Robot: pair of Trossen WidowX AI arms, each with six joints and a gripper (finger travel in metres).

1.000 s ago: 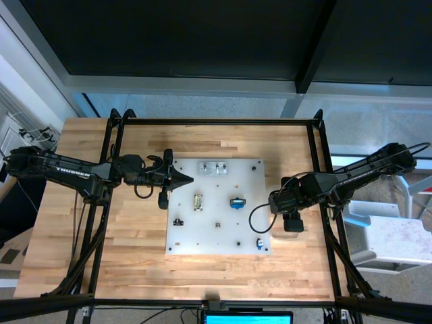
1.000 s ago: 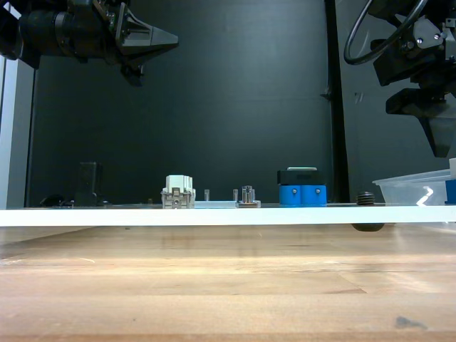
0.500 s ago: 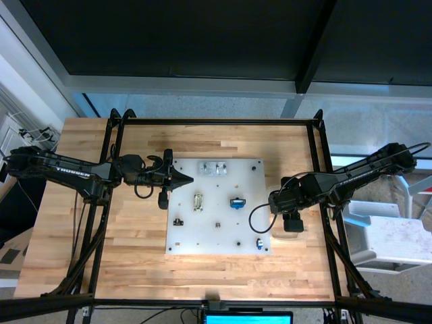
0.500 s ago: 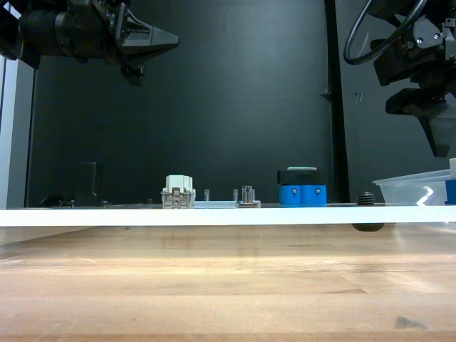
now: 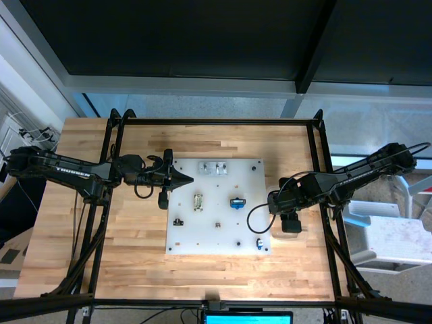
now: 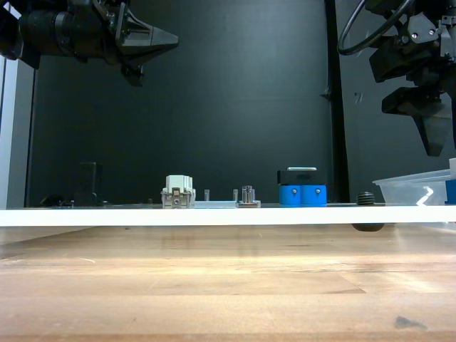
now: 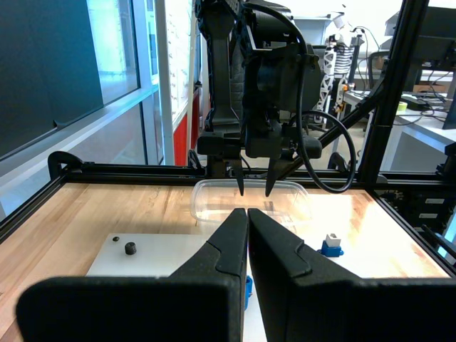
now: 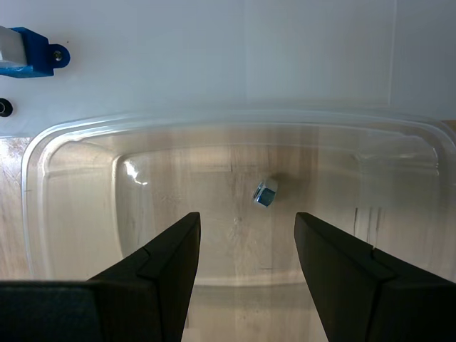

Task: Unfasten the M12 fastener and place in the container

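Item 1, nut (image 8: 266, 192): small, silver, lying loose on the floor of the tray (image 8: 32, 178), approx. mid-tray, touching nothing else; seen clearly only from the R wrist cam. Not findable in the high view (too small, arm overhead) nor in the low view. Item 2, tray: clear plastic, rounded corners, on the table just beside the board's R edge. Low view cuts it off at the frame edge (image 6: 410, 189); L wrist cam shows its far rim (image 7: 214, 206), the rest washed out by glare. Item 3, stud (image 6: 365, 198): short, black, ribs bare, nothing on top; stands on the white board (image 5: 216, 233) near its near R edge and in the low view overlaps the tray only by line of sight. Item 4, R gripper (image 8: 246, 221): fingers wide apart, nothing between them, pointing straight down above the tray, well clear of the nut; in the low view (image 6: 431, 135) part of the arm runs out of frame. Also visible from the L wrist cam (image 7: 255, 189), tips apart over the tray. Item 5, L gripper (image 5: 185, 180): fingers pressed together, holding nothing, raised high over the board's L edge, pointing inward (image 6: 171, 35). Misc.: blue block (image 6: 301, 189) mid-board; small blue-and-white part (image 8: 25, 51) at the board's near R corner, partly cut off.
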